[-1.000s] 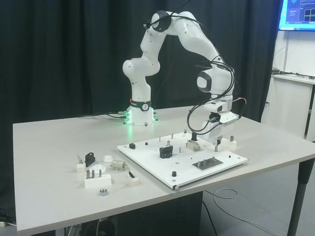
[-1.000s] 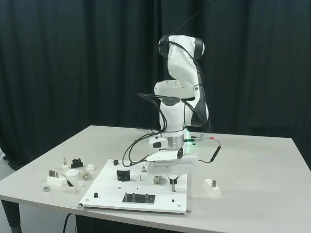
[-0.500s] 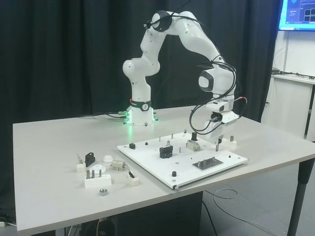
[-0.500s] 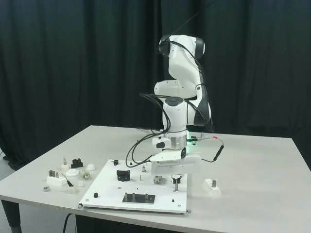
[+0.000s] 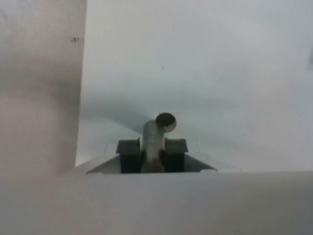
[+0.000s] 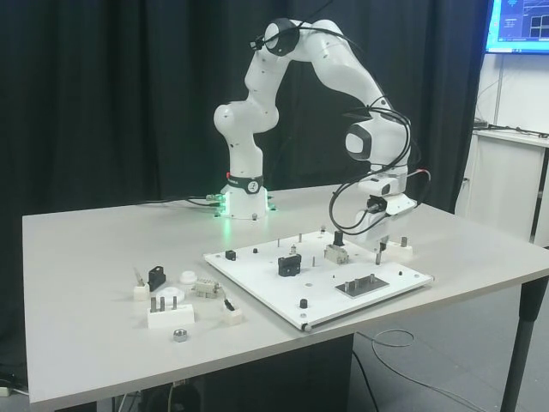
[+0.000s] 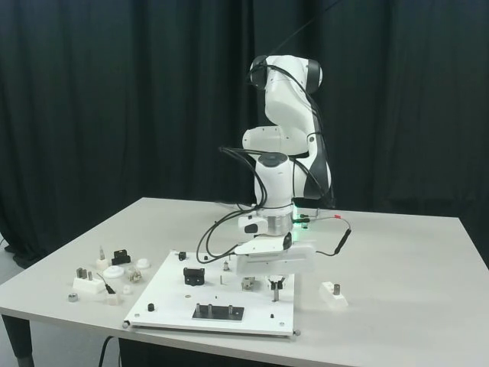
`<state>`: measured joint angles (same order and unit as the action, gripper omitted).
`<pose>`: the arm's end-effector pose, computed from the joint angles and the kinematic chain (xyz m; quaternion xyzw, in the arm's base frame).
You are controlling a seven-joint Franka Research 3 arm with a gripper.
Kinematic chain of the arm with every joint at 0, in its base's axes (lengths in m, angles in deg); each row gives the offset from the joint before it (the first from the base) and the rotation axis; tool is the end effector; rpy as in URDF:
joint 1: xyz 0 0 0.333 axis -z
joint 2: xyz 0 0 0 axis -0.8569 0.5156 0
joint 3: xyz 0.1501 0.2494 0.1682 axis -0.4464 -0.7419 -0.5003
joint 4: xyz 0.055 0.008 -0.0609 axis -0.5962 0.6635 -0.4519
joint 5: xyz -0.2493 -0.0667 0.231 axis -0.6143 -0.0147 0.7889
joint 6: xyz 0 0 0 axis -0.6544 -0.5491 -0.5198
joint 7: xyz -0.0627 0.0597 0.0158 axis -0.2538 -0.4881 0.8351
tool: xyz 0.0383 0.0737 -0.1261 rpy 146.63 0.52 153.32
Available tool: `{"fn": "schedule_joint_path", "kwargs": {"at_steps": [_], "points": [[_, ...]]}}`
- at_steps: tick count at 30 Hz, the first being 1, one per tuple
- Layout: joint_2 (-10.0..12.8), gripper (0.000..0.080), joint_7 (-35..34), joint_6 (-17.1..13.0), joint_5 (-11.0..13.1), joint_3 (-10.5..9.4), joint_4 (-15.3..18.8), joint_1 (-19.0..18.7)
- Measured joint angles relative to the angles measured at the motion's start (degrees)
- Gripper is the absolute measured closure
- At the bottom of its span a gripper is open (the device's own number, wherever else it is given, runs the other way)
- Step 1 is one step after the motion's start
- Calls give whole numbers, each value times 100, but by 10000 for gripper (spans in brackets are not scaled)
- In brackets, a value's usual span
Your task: Insert round peg 3.
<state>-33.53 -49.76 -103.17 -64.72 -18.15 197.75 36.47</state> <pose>0.5745 0.1038 0.2419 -0.9724 0.2328 0.0153 0.0019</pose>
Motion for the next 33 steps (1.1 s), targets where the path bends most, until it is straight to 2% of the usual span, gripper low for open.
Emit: {"fn": "schedule_joint_path", "kwargs": {"at_steps": [19, 33], "points": [[28, 700, 0, -106, 0, 26, 1, 15], [270, 700, 5, -329, 0, -5, 4, 14]]}}
